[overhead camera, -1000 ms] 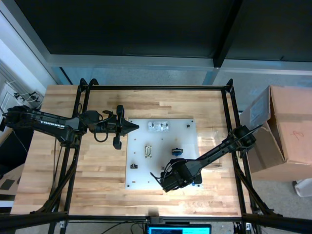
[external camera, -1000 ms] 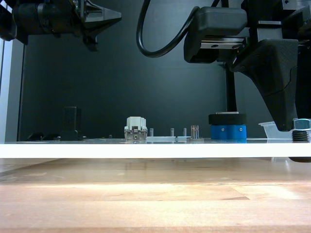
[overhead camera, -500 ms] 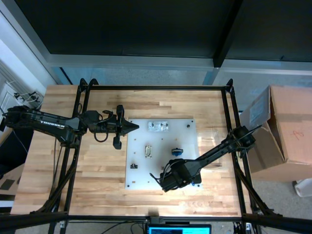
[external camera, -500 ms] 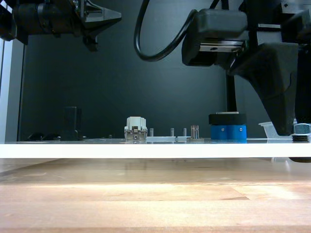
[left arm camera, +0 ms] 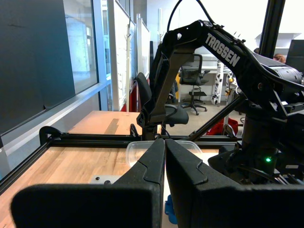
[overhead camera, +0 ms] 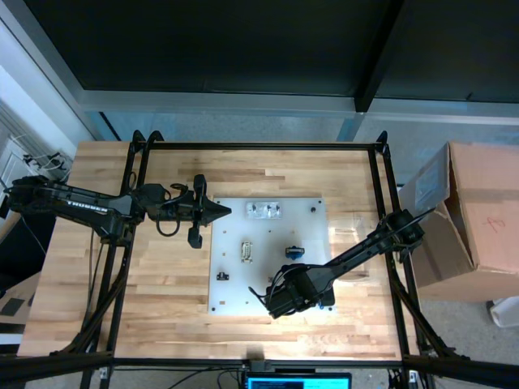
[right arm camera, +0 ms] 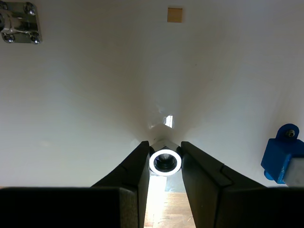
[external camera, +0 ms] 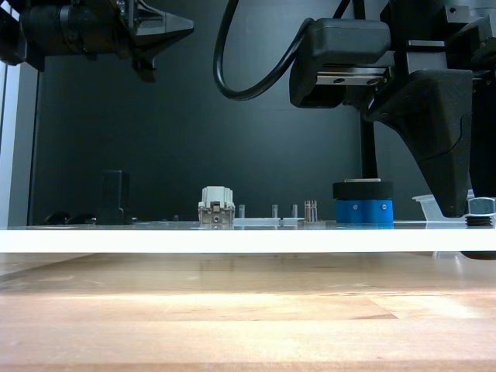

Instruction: Pick the M12 nut and place it on its threads and fasten

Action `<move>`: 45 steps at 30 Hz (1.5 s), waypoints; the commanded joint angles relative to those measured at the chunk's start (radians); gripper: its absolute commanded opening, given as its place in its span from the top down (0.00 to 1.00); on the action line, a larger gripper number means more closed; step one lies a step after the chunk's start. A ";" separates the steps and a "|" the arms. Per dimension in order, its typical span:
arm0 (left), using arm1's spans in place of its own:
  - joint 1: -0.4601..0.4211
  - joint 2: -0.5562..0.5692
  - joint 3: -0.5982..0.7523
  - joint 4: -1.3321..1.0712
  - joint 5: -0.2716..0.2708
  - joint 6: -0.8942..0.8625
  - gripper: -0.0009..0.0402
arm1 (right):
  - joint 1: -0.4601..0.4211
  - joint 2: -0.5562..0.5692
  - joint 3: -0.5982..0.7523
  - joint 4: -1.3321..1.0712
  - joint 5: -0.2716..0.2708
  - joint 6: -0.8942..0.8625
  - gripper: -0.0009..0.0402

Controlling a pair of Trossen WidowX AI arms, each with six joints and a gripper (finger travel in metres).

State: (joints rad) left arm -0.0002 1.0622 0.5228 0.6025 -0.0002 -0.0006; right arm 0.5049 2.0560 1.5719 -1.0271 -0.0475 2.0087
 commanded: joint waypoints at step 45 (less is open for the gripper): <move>0.000 0.000 0.000 0.000 0.000 0.000 0.98 | 0.003 -0.002 -0.001 0.027 0.002 1.128 0.90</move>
